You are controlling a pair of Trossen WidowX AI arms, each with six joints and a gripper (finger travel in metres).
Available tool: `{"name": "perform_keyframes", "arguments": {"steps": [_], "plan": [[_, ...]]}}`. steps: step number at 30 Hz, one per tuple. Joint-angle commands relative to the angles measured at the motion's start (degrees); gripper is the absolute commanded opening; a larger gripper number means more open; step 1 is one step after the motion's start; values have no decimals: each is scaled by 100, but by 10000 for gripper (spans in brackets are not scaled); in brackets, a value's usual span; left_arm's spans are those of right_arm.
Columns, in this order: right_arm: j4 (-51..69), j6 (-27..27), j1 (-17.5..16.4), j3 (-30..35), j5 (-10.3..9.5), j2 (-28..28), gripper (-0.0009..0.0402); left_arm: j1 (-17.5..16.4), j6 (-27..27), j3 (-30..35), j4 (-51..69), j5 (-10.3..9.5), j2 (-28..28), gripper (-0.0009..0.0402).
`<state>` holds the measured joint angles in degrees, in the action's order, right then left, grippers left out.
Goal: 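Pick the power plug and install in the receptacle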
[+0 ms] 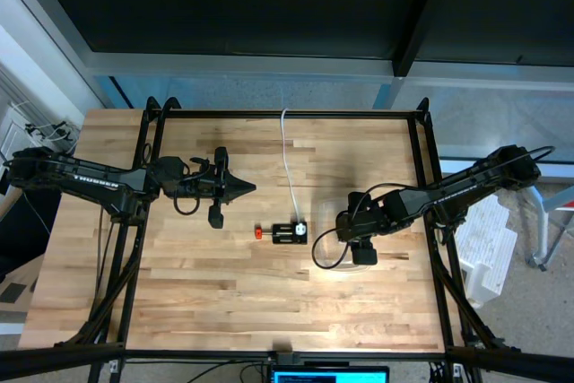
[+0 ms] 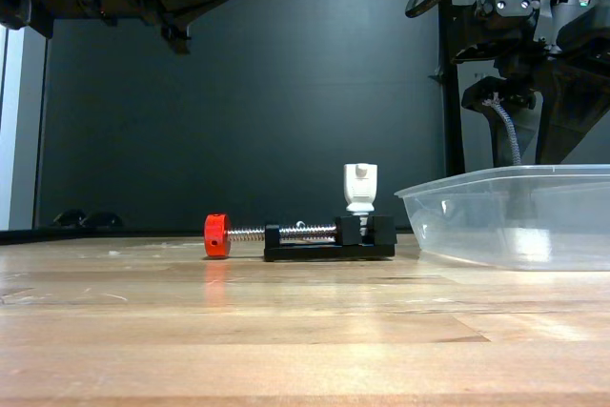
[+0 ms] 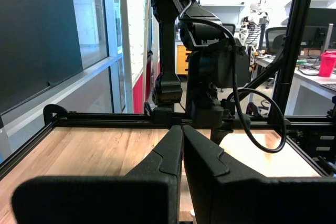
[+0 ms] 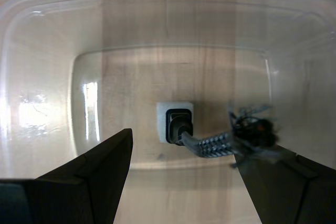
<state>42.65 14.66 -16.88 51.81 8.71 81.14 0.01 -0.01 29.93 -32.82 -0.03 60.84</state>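
We find power plug point(image 4: 179, 124) inside clear tray point(image 4: 47, 35), against whitish cube point(image 4: 161, 124), braided cable point(image 4: 210, 144) trailing. We judge it light, rigid; pinch black body, not cable. Right gripper point(image 4: 184, 182) spread above it. Left gripper point(image 3: 182, 148) pressed together, high, well apart from receptacle point(image 1: 293, 232).

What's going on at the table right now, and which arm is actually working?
The right end effector hangs open over the clear plastic tray, directly above the black power plug. The plug lies on the tray floor, touching a whitish cube, with a braided cable leading off it. Nothing is gripped yet. The receptacle stands beside the tray with nothing plugged in. The left end effector is shut, held high over the left part of the table, away from both.
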Motion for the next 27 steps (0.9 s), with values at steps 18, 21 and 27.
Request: {"name": "perform_keyframes", "arguments": {"steps": [18, 21, 27], "plan": [[-507, 9, -39, -271, 28, 275, 263, -2, 0, 2, -4, 0, 2, 0], [-575, 11, -42, -293, 31, 275, 263, 0, 0, 2, 7, 0, 2, 0], [-612, 11, -42, -304, 31, 275, 263, -2, 0, 2, -2, 0, 2, 0]]}}
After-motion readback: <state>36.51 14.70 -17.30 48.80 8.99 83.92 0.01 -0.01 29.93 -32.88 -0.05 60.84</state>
